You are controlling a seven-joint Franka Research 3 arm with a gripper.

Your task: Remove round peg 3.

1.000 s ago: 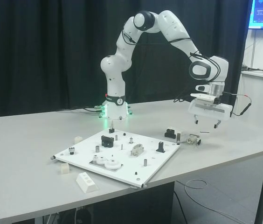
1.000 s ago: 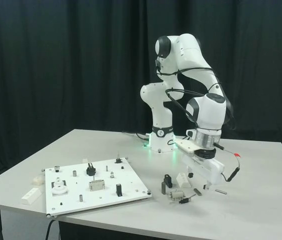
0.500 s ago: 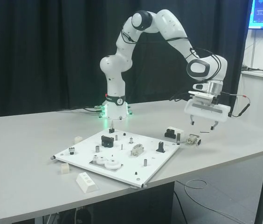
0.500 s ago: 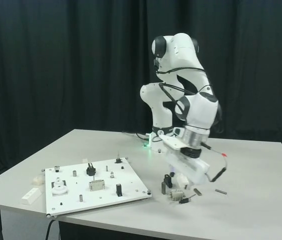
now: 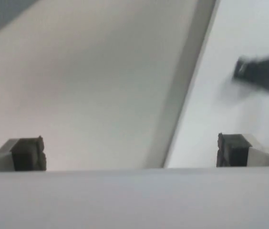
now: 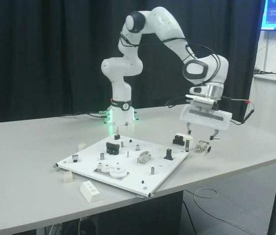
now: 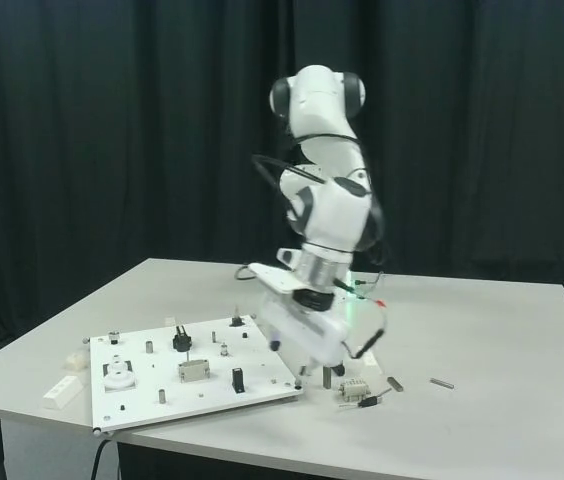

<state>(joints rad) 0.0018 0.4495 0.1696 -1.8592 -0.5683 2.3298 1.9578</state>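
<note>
The white assembly board (image 6: 163, 168) (image 7: 262, 378) lies near the table's front edge. Several small grey pegs stand upright in it, such as one peg (image 6: 152, 170) near the front and another peg (image 7: 149, 346). I cannot tell which one is round peg 3. My gripper (image 6: 202, 134) (image 7: 307, 362) hangs open and empty above the board's edge on the side of the loose parts. In the wrist view the gripper (image 5: 129, 151) has its fingertips (image 5: 27, 153) wide apart, straddling the board edge (image 5: 182, 90), with a black part (image 5: 263, 71) on the board beyond.
Loose parts lie on the table beside the board: a black and white block (image 6: 179, 139), a metal connector (image 6: 204, 146) (image 7: 354, 390) and two small pins (image 7: 442, 382). White blocks (image 6: 91, 190) (image 7: 62, 392) sit at the board's other side. The arm's base (image 6: 118, 115) stands behind.
The arm has swung from over the loose parts towards the board. The gripper has stayed open and empty throughout.
</note>
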